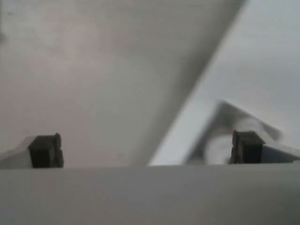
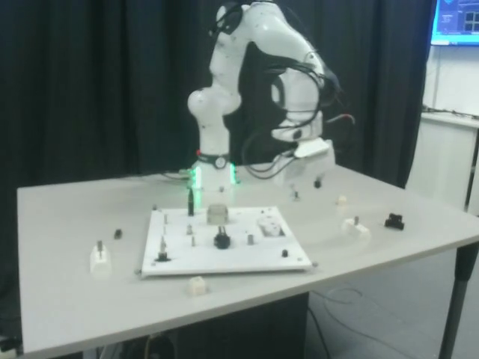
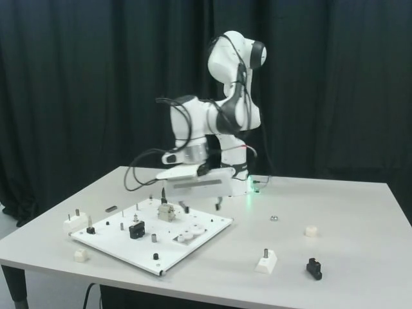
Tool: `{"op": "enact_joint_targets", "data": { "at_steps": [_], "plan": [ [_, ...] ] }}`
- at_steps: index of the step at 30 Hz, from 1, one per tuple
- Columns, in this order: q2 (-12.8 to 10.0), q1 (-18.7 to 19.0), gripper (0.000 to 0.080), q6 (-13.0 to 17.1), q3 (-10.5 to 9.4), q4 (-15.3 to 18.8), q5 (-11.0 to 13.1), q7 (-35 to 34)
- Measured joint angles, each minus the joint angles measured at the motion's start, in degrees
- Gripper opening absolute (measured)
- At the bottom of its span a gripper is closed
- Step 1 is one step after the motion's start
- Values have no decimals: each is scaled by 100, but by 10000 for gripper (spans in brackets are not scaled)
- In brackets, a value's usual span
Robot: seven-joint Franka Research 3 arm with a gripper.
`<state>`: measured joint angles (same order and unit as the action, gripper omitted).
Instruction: Pick round peg 3.
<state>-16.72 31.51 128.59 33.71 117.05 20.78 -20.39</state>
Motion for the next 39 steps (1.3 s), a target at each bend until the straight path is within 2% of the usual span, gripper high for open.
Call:
{"op": "enact_joint_targets", "data": {
  "at_steps": [10, 18, 26, 32, 39],
  "plan": [
    [-205, 545, 800, 348, -183, -81, 0, -680],
    [-570, 816, 800, 541, -321, -335, 0, -1107],
    [-1061, 872, 800, 703, -528, -699, 0, -1342],
    [-1413, 871, 800, 711, -643, -997, 0, -1487],
    [-1655, 869, 800, 650, -768, -1213, 0, -1698]
  ]
}}
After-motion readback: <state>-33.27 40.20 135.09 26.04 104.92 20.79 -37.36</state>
